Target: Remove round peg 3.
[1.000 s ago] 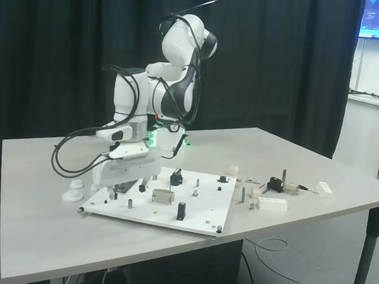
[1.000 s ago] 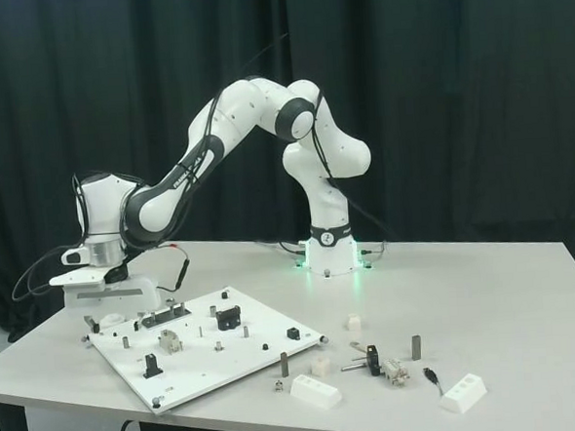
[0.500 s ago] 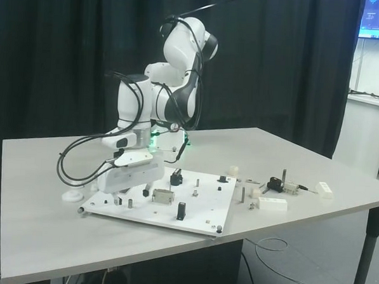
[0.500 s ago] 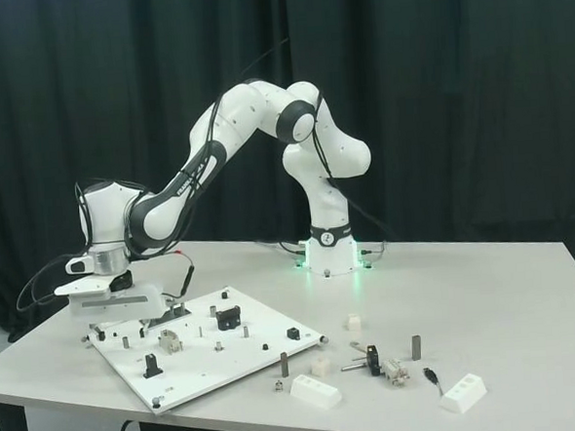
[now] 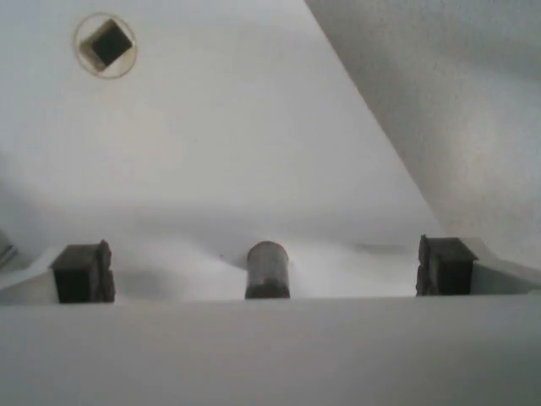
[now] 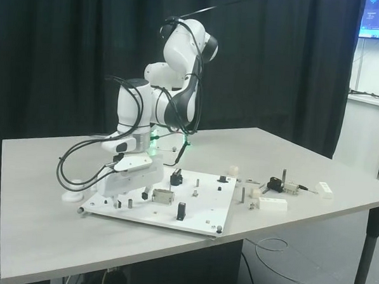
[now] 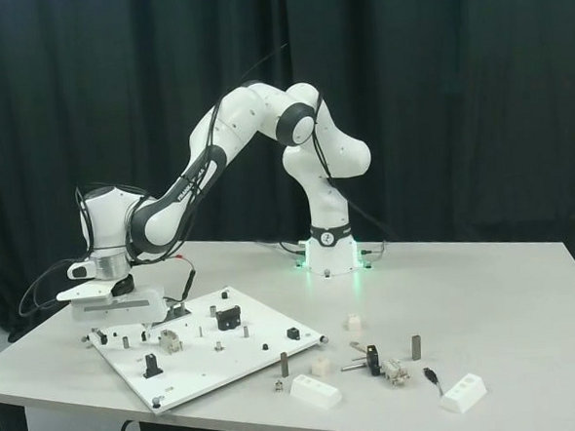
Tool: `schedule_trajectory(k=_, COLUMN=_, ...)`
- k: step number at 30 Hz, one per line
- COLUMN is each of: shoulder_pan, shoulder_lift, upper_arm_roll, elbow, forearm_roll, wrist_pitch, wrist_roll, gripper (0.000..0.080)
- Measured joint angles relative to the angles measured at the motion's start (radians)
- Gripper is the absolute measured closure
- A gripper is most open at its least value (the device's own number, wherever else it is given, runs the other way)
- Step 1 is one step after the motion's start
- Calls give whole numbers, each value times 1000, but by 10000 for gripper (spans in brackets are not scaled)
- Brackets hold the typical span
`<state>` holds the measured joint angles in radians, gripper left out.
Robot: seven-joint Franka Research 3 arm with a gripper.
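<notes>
A short grey round peg [image 5: 267, 271] stands upright in the white board [image 5: 211, 169]. My gripper [image 5: 264, 269] is open, with one black fingertip on each side of the peg and a wide gap on both sides. In the room views the gripper [image 6: 119, 194] [image 7: 113, 322] hangs low over the board's [image 6: 198, 209] [image 7: 228, 366] corner farthest from the loose parts. The white hand hides the peg there.
A square hole [image 5: 106, 44] lies in the board near the peg. Black fixtures [image 6: 176, 177] and small pegs [image 6: 197, 180] stand on the board. Loose white blocks [image 6: 272, 203] and connectors [image 6: 282, 184] lie on the grey table [image 6: 38, 236]. A white round piece [image 6: 71, 194] sits by the board's edge.
The hand has moved from the board's outer edge inward over its corner and come down lower. Nothing on the board or table has shifted.
</notes>
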<state>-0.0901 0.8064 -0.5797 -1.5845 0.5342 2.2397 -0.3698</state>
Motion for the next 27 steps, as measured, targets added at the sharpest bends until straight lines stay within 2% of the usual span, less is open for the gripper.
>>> schedule_trajectory(k=25, shoulder_pan=-7, shoulder_lift=17, upper_arm_roll=0, elbow=0, forearm_roll=-11, wrist_pitch=2, wrist_roll=3, gripper=3)
schedule_trajectory(k=26, shoulder_pan=-7, shoulder_lift=18, upper_arm_roll=0, elbow=0, forearm_roll=-11, wrist_pitch=2, wrist_roll=4, gripper=96)
schedule_trajectory(k=27, shoulder_pan=-7, shoulder_lift=19, upper_arm_roll=0, elbow=0, forearm_roll=-11, wrist_pitch=3, wrist_roll=5, gripper=96)
